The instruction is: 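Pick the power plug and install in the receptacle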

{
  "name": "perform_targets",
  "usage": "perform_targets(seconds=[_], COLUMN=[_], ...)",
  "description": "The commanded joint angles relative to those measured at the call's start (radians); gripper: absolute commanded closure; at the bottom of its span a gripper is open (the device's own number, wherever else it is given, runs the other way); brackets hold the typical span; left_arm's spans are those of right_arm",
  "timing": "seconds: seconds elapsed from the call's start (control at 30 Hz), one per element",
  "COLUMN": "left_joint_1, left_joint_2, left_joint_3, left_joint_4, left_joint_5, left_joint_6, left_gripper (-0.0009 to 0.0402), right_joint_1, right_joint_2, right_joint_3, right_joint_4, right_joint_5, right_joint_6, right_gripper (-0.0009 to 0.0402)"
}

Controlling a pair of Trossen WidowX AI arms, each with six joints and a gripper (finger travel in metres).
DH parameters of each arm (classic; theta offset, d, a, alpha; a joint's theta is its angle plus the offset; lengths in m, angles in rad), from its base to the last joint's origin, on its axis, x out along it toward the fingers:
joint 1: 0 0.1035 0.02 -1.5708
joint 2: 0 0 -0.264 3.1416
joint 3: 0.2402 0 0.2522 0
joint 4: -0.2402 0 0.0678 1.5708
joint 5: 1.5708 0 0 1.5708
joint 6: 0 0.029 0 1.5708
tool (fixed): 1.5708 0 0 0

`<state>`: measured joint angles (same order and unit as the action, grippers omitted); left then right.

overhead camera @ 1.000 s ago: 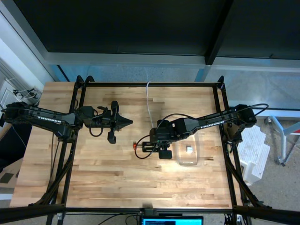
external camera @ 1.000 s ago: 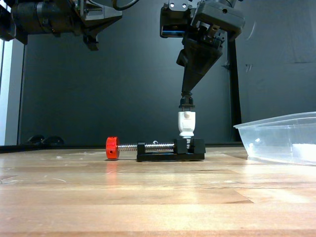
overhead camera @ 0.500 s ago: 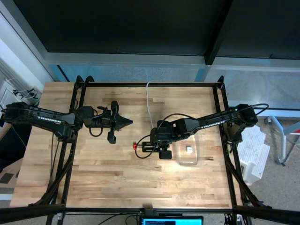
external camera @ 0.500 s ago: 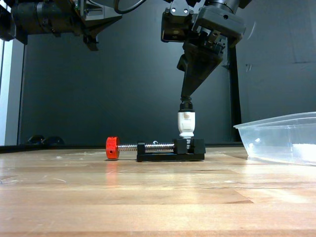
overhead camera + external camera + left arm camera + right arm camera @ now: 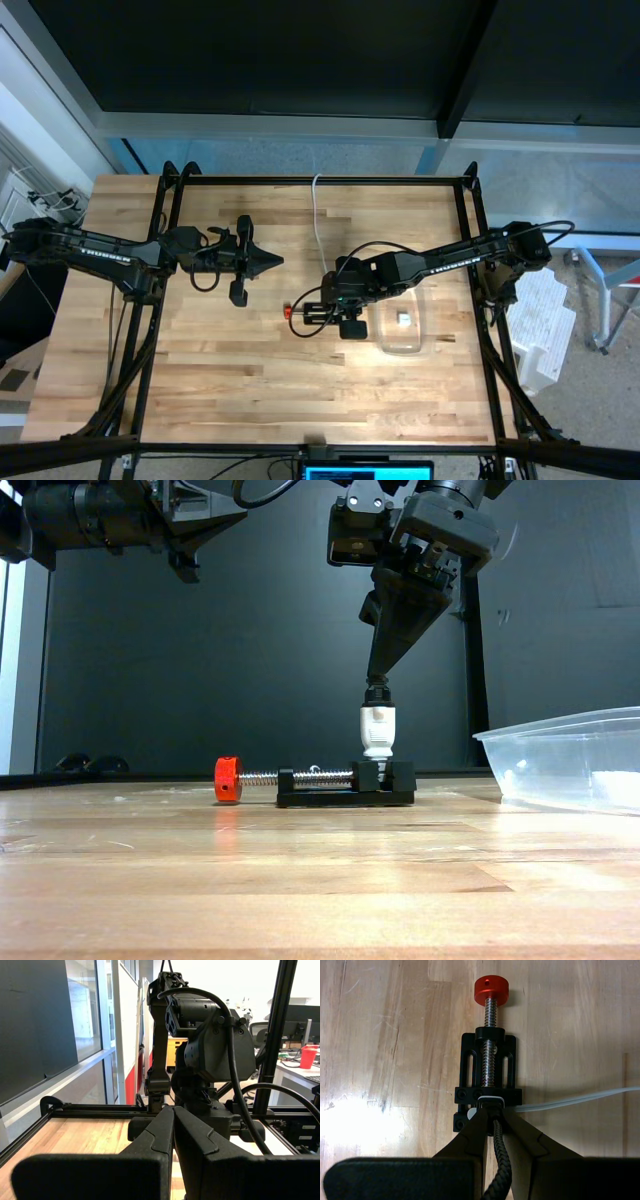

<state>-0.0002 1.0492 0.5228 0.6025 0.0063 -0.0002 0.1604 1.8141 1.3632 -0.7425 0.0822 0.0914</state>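
The right gripper [image 5: 378, 683] is pinching the small black plug [image 5: 377, 694] seated atop the upright white receptacle [image 5: 377, 730] in the black vise [image 5: 345, 783], while the left gripper [image 5: 272, 262], fingers pressed together, is hovering well apart.

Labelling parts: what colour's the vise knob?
Red-orange knob, best in right wrist view. Right hand over vise, left hand aloft.

High cam: above the near edge of the table [image 5: 200, 380], tilted down and away, far back, whole table in frame. Low cam: tabletop height at near edge, level, close on vise [image 5: 345, 782]. Left wrist cam sights along left gripper [image 5: 278, 262], at 11 o'clock from vise, fingers together, facing right arm [image 5: 210, 1050]. Right wrist cam looks straight down right gripper [image 5: 491, 1114], clamped on power plug [image 5: 377, 694], tight on vise. High, low and right wrist cams share the vise.
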Motion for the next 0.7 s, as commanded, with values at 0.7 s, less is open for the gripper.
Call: perform_targets(seconds=[0.7], left_joint_1=[0.0], left_joint_2=[0.0], left_joint_3=[0.0], left_joint_4=[0.0], left_joint_5=[0.0], left_joint_6=[0.0], left_gripper=[0.0393], right_joint_1=[-0.001], right_joint_2=[-0.058], right_joint_3=[0.002], right_joint_4=[0.003], right_joint_5=[0.003], right_joint_6=[0.011], right_gripper=[0.0248])
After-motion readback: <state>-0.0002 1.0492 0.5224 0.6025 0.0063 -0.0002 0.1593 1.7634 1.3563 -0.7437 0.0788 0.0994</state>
